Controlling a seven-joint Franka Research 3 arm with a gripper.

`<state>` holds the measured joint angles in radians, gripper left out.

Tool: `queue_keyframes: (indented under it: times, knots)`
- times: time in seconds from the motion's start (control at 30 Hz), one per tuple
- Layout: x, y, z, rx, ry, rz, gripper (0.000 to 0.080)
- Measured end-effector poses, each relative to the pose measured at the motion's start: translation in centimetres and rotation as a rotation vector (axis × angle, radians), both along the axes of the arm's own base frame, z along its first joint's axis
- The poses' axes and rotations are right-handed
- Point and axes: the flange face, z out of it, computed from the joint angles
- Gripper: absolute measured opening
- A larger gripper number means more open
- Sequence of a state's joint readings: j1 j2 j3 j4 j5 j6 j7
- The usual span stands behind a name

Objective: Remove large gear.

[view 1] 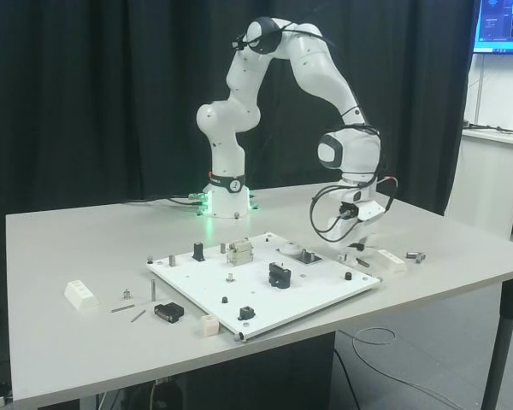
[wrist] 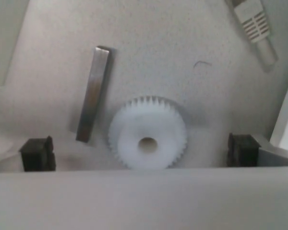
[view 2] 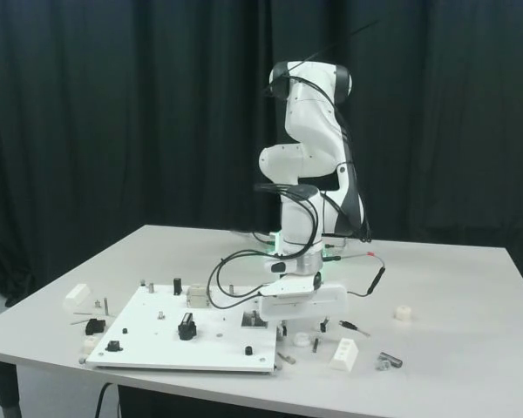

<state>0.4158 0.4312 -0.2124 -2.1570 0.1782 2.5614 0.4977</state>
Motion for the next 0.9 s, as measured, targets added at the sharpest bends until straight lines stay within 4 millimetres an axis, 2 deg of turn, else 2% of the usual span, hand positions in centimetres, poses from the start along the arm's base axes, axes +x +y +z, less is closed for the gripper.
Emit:
queue_keyframes:
  times: [0.9]
  knots:
    - [1.3,-0.2,3.1,0.012,0.016,-0.009,0.08]
